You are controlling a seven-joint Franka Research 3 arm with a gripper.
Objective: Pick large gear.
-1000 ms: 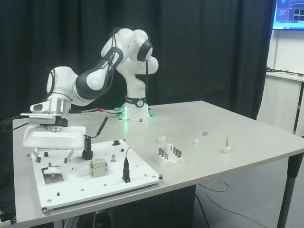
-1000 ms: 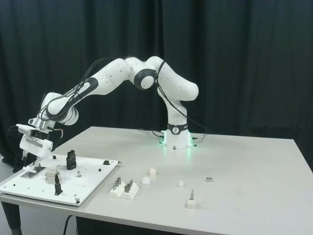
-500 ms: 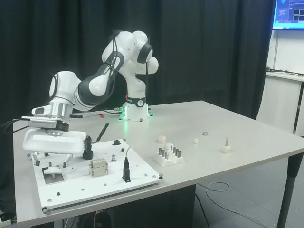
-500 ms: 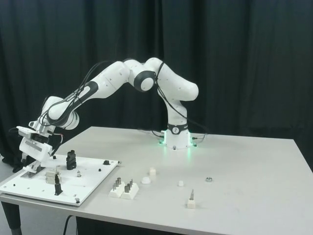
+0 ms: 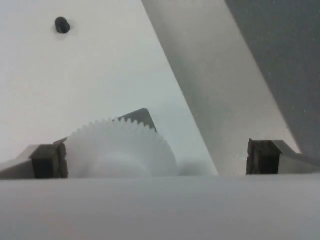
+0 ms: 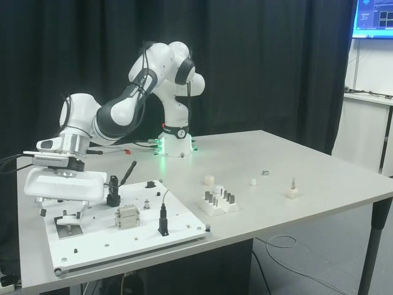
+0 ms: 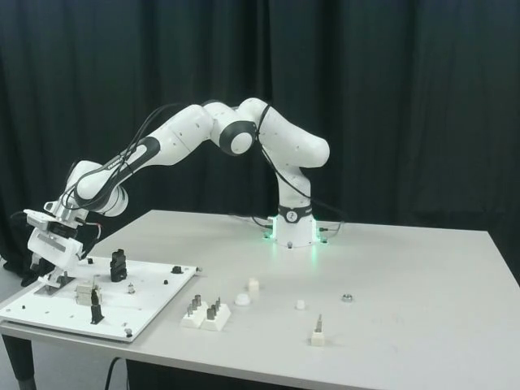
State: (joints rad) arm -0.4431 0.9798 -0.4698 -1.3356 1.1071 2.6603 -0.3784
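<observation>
Gear: large gear (image 5: pixel 121 148) sat on white board (image 6: pixel 123 230) at bench (image 6: pixel 307 178) end, off-centre between fingers, near one pad (image 5: pixel 47 161), far from other | tool (image 5: pixel 155 159): released, jaws spread, nothing gripped | advice: centre over gear, descend to tooth level, then clamp evenly across toothed rim.

Two room views, one close wrist view.
</observation>
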